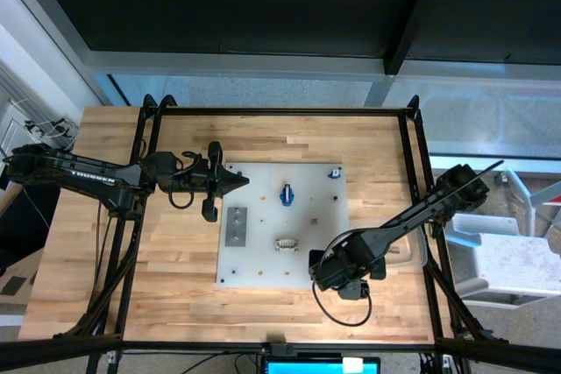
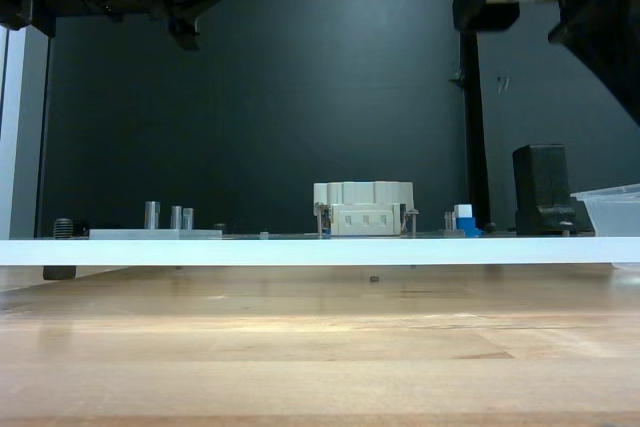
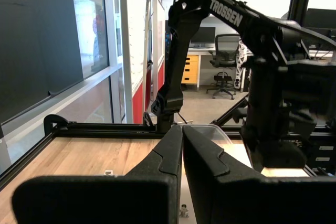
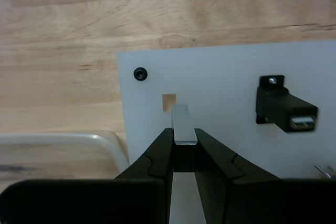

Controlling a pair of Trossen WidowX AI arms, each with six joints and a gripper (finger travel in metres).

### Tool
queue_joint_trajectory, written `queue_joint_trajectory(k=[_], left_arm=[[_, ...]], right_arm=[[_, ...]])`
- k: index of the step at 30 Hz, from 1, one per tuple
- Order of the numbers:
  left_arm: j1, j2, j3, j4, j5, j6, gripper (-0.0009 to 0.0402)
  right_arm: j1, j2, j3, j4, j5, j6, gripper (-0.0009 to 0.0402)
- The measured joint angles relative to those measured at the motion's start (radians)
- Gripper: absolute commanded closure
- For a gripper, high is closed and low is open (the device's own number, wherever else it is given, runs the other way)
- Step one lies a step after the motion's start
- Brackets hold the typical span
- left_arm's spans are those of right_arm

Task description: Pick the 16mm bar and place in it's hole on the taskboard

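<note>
The right claw pinches the 16mm bar, held clear above the taskboard and just short of the square hole. The next move, I judge, calls for lining up and lowering. The left claw, pressed together, hovers over the board's left edge, and I cannot tell what the clear bin on the tabletop holds.

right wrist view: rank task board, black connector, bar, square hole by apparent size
task board
black connector
16mm bar, held in right gripper, nearer camera so unsure
square hole
left gripper shut, above board's left edge
</note>
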Motion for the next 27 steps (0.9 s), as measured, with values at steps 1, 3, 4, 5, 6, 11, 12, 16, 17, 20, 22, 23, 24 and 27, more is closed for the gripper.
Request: queue_joint_trajectory(k=[1, 3, 4, 5, 6, 11, 12, 16, 17, 20, 22, 23, 24, 27], left_arm=[[0.000, 0.000, 0.000, 0.000, 0.000, 0.000, 0.0393], [0.000, 0.000, 0.000, 0.000, 0.000, 0.000, 0.0393], [0.000, 0.000, 0.000, 0.000, 0.000, 0.000, 0.0393], [0.000, 0.000, 0.000, 0.000, 0.000, 0.000, 0.0393], [0.000, 0.000, 0.000, 0.000, 0.000, 0.000, 0.0393], [0.000, 0.000, 0.000, 0.000, 0.000, 0.000, 0.0393], [0.000, 0.000, 0.000, 0.000, 0.000, 0.000, 0.0393], [0.000, 0.000, 0.000, 0.000, 0.000, 0.000, 0.0393], [0.000, 0.000, 0.000, 0.000, 0.000, 0.000, 0.0393], [0.000, 0.000, 0.000, 0.000, 0.000, 0.000, 0.0393], [0.000, 0.000, 0.000, 0.000, 0.000, 0.000, 0.0393], [0.000, 0.000, 0.000, 0.000, 0.000, 0.000, 0.0393], [0.000, 0.000, 0.000, 0.000, 0.000, 0.000, 0.0393], [0.000, 0.000, 0.000, 0.000, 0.000, 0.000, 0.0393]], right_arm=[[0.000, 0.006, 0.000, 0.001, -0.001, -0.002, 0.0393], [0.002, 0.016, 0.000, 0.008, 0.000, -0.014, 0.0393], [0.003, 0.018, 0.000, 0.011, 0.000, -0.024, 0.0393], [0.004, 0.020, 0.000, 0.013, 0.000, -0.030, 0.0393], [0.005, 0.020, -0.003, 0.017, -0.001, -0.032, 0.0393], [0.012, 0.020, -0.032, 0.030, 0.000, -0.034, 0.0393], [0.013, 0.020, -0.039, 0.033, 0.000, -0.034, 0.0393], [0.018, 0.020, -0.046, 0.046, 0.000, -0.034, 0.0393], [0.018, 0.020, -0.046, 0.047, 0.000, -0.034, 0.0393], [0.019, 0.020, -0.049, 0.054, 0.002, -0.034, 0.0393], [0.019, 0.021, -0.054, 0.060, 0.004, -0.034, 0.0393], [0.019, 0.021, -0.056, 0.064, 0.003, -0.034, 0.0393], [0.019, 0.021, -0.059, 0.068, 0.003, -0.034, 0.0393], [0.020, 0.021, -0.066, 0.080, 0.006, -0.034, 0.0393]])
